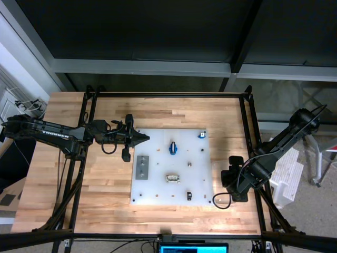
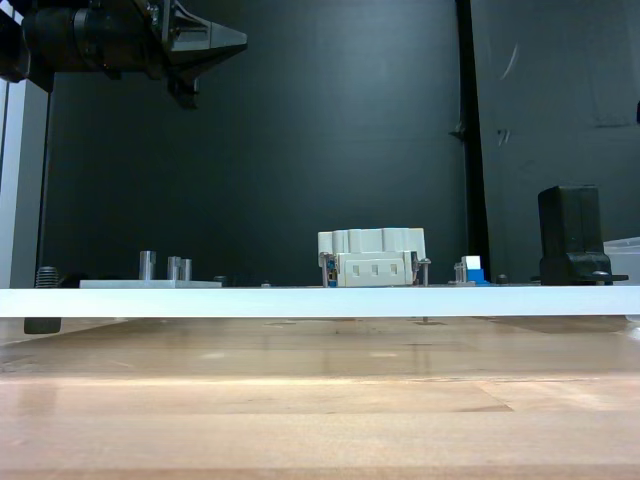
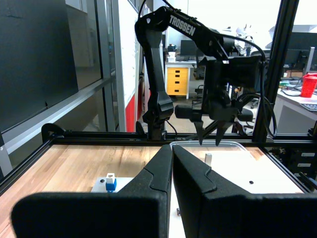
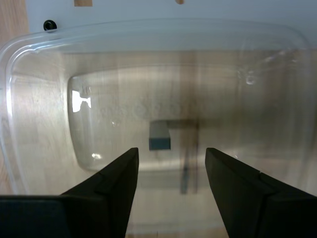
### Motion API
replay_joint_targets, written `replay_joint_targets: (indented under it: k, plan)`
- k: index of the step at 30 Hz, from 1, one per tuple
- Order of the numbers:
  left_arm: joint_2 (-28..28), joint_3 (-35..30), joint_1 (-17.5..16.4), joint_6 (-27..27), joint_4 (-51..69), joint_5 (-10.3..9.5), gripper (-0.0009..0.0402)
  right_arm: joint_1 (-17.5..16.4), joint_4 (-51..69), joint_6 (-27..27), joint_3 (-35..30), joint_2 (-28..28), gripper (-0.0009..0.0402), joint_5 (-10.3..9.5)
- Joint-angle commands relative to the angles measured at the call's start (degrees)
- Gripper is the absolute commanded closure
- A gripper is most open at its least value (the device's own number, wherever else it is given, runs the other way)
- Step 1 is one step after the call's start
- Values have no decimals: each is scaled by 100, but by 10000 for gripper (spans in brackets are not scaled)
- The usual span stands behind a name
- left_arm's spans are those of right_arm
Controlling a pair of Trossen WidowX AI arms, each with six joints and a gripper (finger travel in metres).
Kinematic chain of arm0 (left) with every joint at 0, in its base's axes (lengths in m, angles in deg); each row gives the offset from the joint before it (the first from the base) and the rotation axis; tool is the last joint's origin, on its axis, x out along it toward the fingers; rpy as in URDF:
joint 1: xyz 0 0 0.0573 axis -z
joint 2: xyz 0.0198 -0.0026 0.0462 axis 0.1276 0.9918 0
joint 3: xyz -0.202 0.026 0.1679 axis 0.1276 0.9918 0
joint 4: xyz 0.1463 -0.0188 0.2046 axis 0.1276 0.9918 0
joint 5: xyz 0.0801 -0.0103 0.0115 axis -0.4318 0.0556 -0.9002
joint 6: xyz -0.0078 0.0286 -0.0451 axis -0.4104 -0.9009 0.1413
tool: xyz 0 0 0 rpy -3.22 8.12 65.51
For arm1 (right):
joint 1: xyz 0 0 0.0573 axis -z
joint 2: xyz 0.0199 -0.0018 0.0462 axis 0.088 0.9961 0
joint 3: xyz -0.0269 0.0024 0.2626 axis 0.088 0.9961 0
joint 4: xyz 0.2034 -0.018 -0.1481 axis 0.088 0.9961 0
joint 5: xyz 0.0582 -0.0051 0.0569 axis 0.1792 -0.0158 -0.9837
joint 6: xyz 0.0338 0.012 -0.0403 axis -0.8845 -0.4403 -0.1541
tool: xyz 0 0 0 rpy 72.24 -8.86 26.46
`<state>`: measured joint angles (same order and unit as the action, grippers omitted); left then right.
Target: Pick the 16mm bar and install on taskboard
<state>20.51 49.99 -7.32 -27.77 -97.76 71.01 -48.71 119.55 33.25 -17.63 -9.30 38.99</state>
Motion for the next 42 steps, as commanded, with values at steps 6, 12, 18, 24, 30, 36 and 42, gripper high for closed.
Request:
replay_joint_targets:
  k: [6,12,18,24,30,36,42]
  plan:
    - [0,0,0,-2,-4,2,393,-44,-343,96,295,101,180,2]
    - [0,0,0,-2,-2,2,393,-61,-463,136,442,120,181,2]
    - [-2,0,0,-2,-2,2,393,-63,-761,164,603,149,181,4]
    - [-2,0,-2,-2,-2,2,393,-63,-1032,160,765,225,181,-9]
    - [0,0,0,-2,-4,2,393,-63,-1211,179,848,278,181,-7]
    - [0,0,-2,-2,-4,2,393,-63,-1266,186,909,308,189,-2]
    - [0,0,0,-2,-2,2,393,-63,-1250,286,914,306,213,-48]
